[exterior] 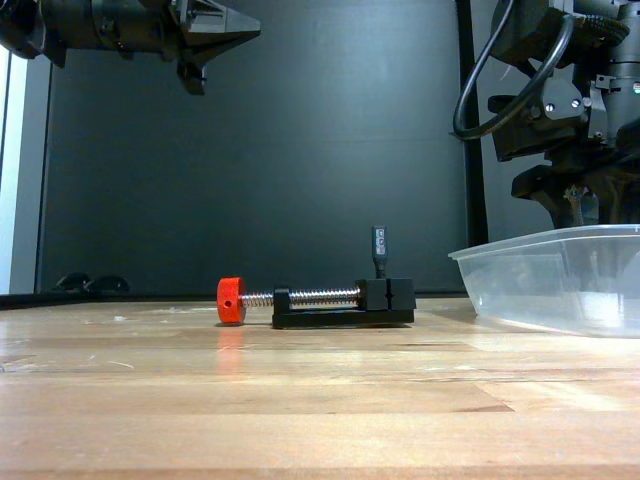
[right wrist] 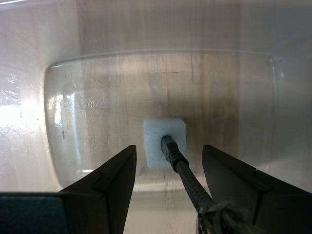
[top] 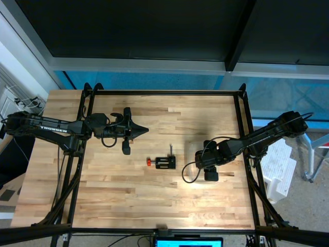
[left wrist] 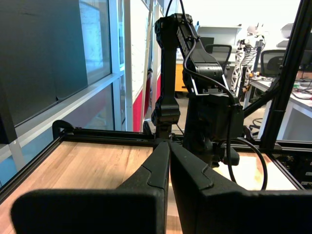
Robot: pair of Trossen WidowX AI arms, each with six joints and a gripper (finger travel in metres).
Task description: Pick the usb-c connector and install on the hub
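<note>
right hand [right wrist: 169,149] is spread wide, hanging over the clear tray [exterior: 520,290], which sits just beside the hub [top: 163,162] at the end away from its orange-red knob [exterior: 230,300]

the usb-c connector [right wrist: 167,145] is in that tray, nose stuck into a small white foam square [right wrist: 153,131]. It lies between the 2 spread fingers [right wrist: 114,175], touching neither

left hand [top: 138,130] is pressed together with nothing in it, raised and well apart from the hub, out past the knob end. We read it as parked

risks we see from here:
- foam may lift with the plug if the fit is snug, and then we can't seat it in the hub
- braided cable [right wrist: 190,185] runs back from the plug between the fingers. If we close too far back we pinch cable instead of shell, and the plug hangs loose and tilts
- the tray looks light. A finger catching its wall could shove it into the hub and shift our target
- a thin dark rod [exterior: 378,248] stands up from the hub's block. We see nothing pinning the hub to the tabletop [top: 128,195], so a skewed or hard push could bend the rod or slide the whole hub toward its knob end
</note>
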